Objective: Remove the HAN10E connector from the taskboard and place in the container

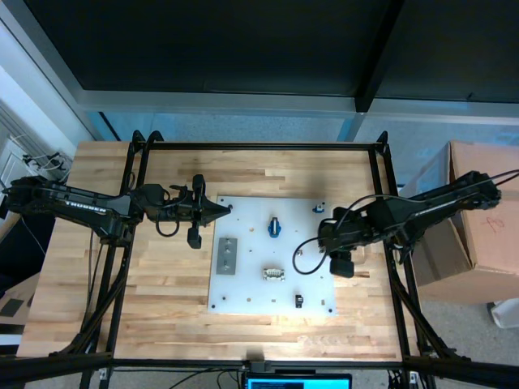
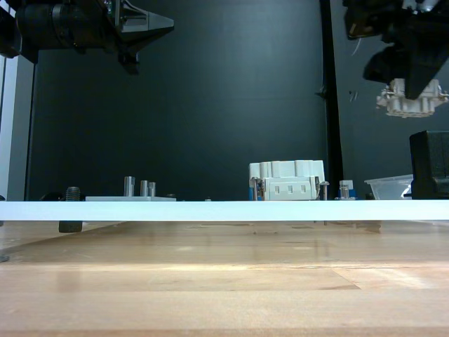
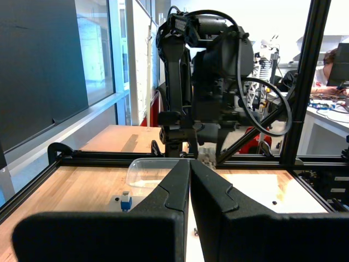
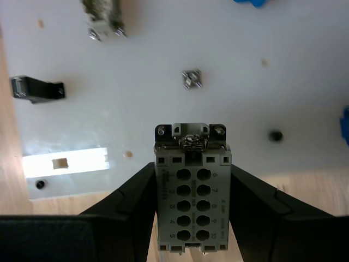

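Two arms are reaching in over one white board [image 1: 243, 292], and one grey connector [image 2: 412, 98] is hanging in the air, clear of the board. The right gripper [image 4: 192, 173] is clamping that connector between its two black fingers [image 4: 131, 203], with ten round holes in two rows of five facing the wrist camera. In the low view the connector is sitting well above one clear plastic container [image 2: 389, 187], which is resting near the board's right side. The left gripper [image 3: 190, 166] is hovering high over the board's left edge with its tips pressed together, holding nothing. On the board one pale socket housing [image 2: 287, 179] is standing upright, one grey block [image 1: 228, 256] is carrying three short metal pegs [image 2: 143, 187], and one blue piece [image 1: 274, 226] and one small black clip [image 4: 36, 89] are sitting apart from them. The board is lying on a wooden table [image 1: 162, 275] inside a black metal frame [image 1: 259, 147]. One cardboard box [image 1: 480, 219] is standing beyond the table's right edge.
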